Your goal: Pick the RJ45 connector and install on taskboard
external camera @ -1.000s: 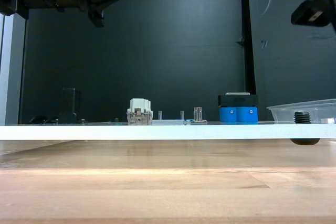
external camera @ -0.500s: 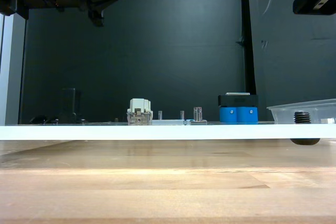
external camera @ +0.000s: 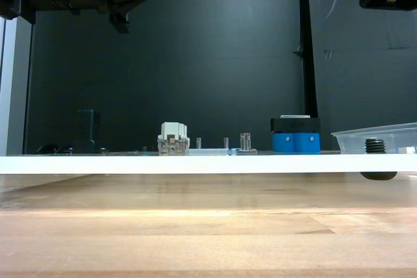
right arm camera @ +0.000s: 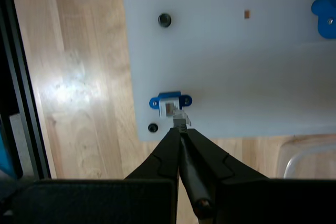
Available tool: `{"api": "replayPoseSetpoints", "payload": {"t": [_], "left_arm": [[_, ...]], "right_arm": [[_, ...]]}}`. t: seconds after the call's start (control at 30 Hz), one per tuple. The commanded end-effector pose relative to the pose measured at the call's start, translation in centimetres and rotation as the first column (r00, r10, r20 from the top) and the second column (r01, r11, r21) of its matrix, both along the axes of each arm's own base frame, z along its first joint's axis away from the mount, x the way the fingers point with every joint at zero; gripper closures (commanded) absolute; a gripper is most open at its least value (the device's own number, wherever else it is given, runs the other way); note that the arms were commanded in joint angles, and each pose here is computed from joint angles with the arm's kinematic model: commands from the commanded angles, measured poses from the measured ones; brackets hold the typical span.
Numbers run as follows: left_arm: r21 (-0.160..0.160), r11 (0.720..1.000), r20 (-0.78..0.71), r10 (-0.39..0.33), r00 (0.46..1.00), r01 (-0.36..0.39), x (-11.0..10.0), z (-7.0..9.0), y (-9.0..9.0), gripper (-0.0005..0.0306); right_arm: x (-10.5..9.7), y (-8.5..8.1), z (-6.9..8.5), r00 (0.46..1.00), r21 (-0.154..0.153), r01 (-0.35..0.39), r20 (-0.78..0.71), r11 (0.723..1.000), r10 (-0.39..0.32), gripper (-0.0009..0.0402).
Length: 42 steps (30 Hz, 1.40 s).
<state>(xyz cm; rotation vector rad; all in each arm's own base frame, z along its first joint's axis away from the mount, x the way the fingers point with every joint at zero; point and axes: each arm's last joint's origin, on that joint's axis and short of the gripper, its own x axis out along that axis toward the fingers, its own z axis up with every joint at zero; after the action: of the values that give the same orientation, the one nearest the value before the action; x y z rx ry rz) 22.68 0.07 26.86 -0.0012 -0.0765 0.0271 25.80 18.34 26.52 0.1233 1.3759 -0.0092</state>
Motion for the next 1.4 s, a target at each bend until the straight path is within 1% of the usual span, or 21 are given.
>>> {"api": "replayPoseSetpoints", "payload": {"t": [0.03, 0.13, 0.4, 0.63, 0.9, 1.07, 1.4], "left_arm": [[0.0, 1.0, 0.0, 0.0, 1.0, 0.0, 0.0, 0.0, 0.0, 0.03], [0.0, 1.0, 0.0, 0.0, 1.0, 0.0, 0.0, 0.0, 0.0, 0.03], [0.0, 1.0, 0.0, 0.0, 1.0, 0.0, 0.0, 0.0, 0.0, 0.03], [0.0, 1.0, 0.0, 0.0, 1.0, 0.0, 0.0, 0.0, 0.0, 0.03], [0.0, 1.0, 0.0, 0.0, 1.0, 0.0, 0.0, 0.0, 0.0, 0.03], [0.0, 1.0, 0.0, 0.0, 1.0, 0.0, 0.0, 0.0, 0.0, 0.03], [0.0, 1.0, 0.0, 0.0, 1.0, 0.0, 0.0, 0.0, 0.0, 0.03]], "right_arm": [[0.2, 0.2, -0.2, 1.0, -0.002, 0.002, -0.006, 1.0, -0.002, 0.0393], [0.3, 0.3, -0.5, 1.0, -0.009, 0.0, -0.015, 1.0, 0.0, 0.0393], [0.3, 0.5, -0.7, 1.0, -0.011, -0.003, -0.018, 1.0, 0.002, 0.0393], [0.5, 0.9, -1.1, 1.0, -0.005, -0.01, -0.015, 1.0, 0.01, 0.0393], [0.5, 0.9, -1.1, 1.0, -0.007, -0.012, -0.016, 1.0, 0.012, 0.0393], [0.4, 0.8, -1.4, 1.0, -0.016, -0.013, -0.024, 1.0, 0.013, 0.0393], [0.3, 0.9, -1.6, 1.0, -0.015, -0.017, -0.022, 1.0, 0.016, 0.0393]]}}
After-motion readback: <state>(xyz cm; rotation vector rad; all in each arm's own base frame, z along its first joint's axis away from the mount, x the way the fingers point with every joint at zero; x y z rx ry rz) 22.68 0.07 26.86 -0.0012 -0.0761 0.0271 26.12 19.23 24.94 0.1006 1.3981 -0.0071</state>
